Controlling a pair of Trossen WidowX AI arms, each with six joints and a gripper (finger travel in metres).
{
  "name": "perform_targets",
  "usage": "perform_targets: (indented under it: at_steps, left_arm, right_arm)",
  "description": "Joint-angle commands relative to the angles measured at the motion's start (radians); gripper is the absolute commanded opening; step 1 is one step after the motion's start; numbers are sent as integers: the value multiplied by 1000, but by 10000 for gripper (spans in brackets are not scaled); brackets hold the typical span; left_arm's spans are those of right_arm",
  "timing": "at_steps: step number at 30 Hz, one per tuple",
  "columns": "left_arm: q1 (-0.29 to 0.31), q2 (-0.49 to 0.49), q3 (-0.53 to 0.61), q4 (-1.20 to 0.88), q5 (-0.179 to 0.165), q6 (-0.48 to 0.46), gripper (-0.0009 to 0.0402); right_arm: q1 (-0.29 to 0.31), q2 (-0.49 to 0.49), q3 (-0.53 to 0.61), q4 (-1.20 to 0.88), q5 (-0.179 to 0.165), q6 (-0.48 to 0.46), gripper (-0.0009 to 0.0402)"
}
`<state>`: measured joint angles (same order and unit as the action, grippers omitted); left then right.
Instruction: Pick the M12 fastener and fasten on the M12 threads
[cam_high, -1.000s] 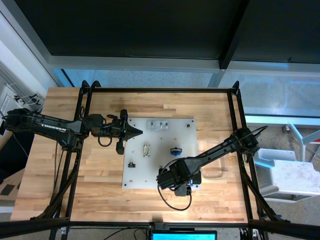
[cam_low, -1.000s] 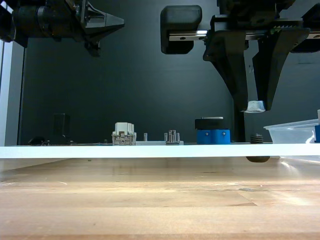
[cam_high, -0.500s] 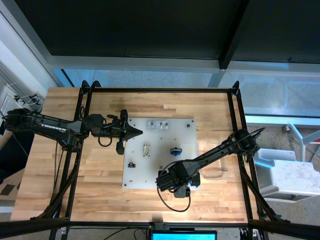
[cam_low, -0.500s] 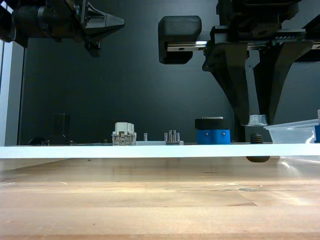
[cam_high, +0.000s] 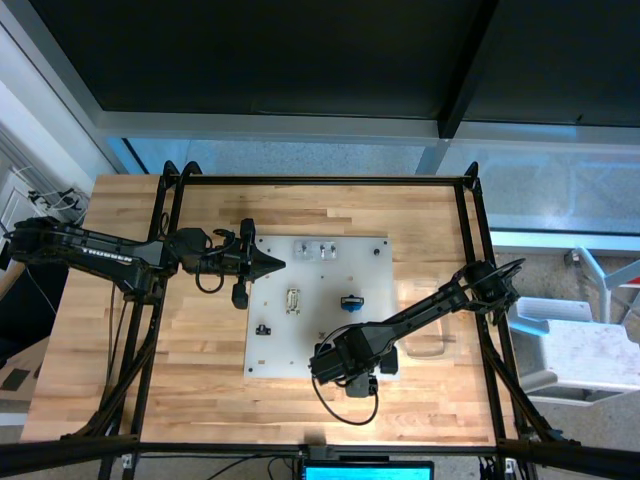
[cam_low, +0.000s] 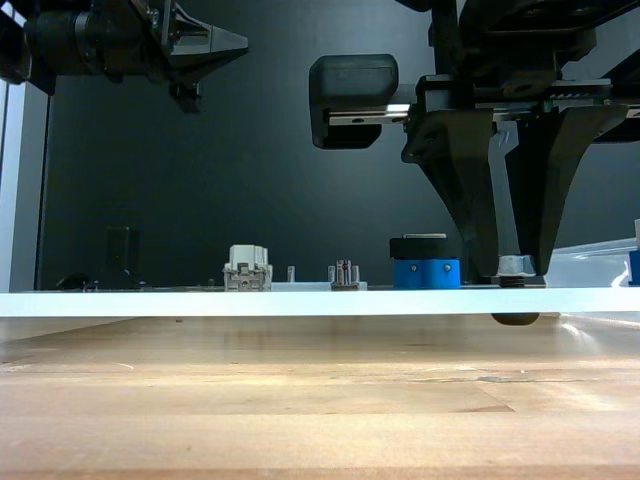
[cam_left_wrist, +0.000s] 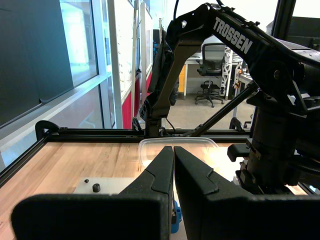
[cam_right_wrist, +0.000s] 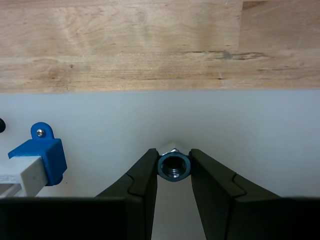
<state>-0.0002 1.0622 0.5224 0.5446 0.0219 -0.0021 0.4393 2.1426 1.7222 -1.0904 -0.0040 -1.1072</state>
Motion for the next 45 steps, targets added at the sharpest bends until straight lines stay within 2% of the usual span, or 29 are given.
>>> perform_targets:
  at_steps: [1, 13, 20, 27, 34, 41, 45]
  left_arm:
    - [0, 0, 0, 0, 0, 0, 0]
    - [0, 0, 0, 0, 0, 0, 0]
    - [0, 0, 0, 0, 0, 0, 0]
    - [0, 0, 0, 0, 0, 0, 0]
    - [0, 0, 0, 0, 0, 0, 0]
    - [0, 0, 0, 0, 0, 0, 0]
    - [0, 0, 0, 0, 0, 0, 0]
  right_arm:
    - [1, 8, -1, 8, 2, -1, 39]
    - [2, 8, -1, 9, 3, 10, 39]
    - [1, 8, -1, 7, 3, 176, 39]
    - [1, 8, -1, 8, 3, 449, 39]
    - [0, 8, 0, 8, 3, 837, 39]
    - [-1, 8, -1, 9, 3, 1163, 39]
    - [-1, 8, -1, 11, 3, 1382, 39]
